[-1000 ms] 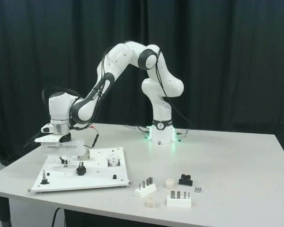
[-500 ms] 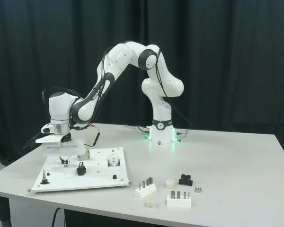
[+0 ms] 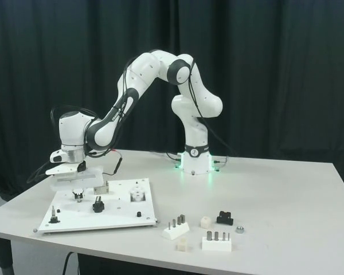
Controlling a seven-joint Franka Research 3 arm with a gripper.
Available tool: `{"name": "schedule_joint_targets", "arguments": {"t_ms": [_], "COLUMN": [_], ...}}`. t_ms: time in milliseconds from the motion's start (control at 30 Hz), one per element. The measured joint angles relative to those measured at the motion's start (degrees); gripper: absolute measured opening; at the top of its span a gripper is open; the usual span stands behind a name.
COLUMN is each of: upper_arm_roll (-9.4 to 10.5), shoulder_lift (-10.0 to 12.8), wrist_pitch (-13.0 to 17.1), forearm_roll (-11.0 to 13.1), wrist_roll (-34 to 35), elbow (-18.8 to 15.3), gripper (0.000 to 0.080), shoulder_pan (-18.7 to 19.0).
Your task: Insert BNC.
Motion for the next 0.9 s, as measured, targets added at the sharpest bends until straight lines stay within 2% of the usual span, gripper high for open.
{"name": "schedule_joint_targets", "arguments": {"t_ms": [900], "upper_arm_roll": [-0.01], "shoulder_lift": [0.02], "wrist_pitch": [0.00], "forearm_roll": [-0.29], "wrist_roll": [-11.18], "elbow": [0.04], "gripper": [0.0121], "shoulder_pan": [0.01]}}
